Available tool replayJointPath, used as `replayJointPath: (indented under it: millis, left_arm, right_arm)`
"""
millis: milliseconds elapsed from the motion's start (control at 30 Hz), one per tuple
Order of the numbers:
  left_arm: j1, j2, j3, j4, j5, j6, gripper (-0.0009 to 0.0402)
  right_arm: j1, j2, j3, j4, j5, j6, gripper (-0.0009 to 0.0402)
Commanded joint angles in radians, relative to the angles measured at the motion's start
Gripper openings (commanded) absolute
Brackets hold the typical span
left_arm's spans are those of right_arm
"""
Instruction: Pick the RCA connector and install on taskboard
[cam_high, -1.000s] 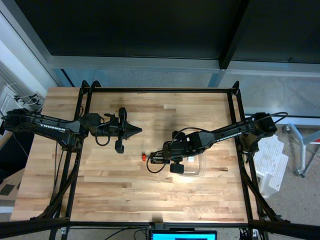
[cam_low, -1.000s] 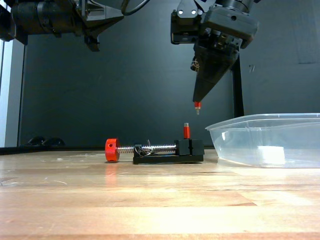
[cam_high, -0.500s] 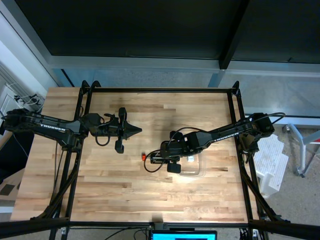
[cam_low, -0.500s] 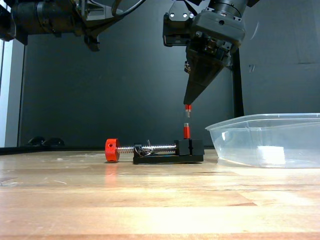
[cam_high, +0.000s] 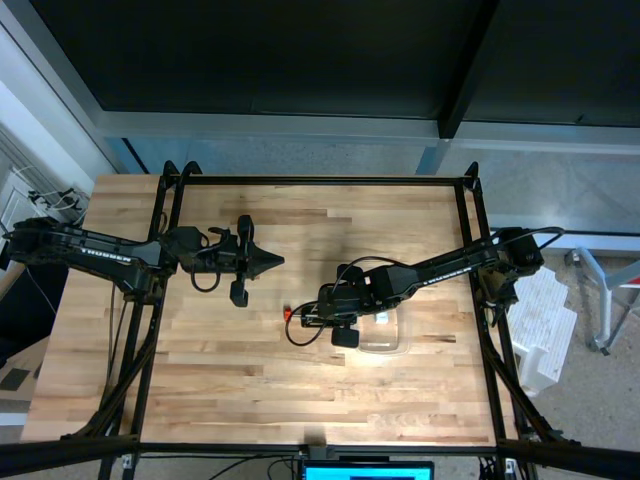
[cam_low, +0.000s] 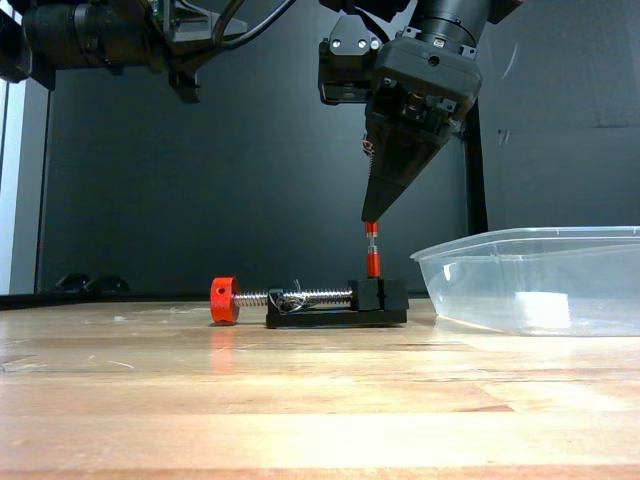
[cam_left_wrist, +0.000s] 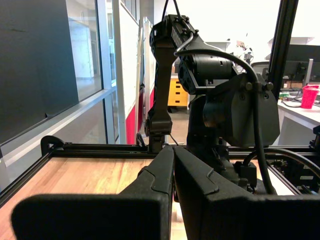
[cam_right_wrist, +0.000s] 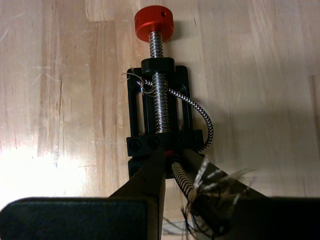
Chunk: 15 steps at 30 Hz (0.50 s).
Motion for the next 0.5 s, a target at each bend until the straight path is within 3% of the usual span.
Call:
replayJointPath:
  millis: [33, 500]
  left_arm:
    - [0.000, 0.000, 0.000, 0.000, 0.000, 0.000, 0.0000]
    - [0.000, 0.000, 0.000, 0.000, 0.000, 0.000, 0.0000]
  right_arm:
    - [0.000, 0.000, 0.000, -0.005, -0.002, 0.000, 0.0000]
    - [0.000, 0.027, -0.009, 0.020, 0.005, -0.003, 0.0000]
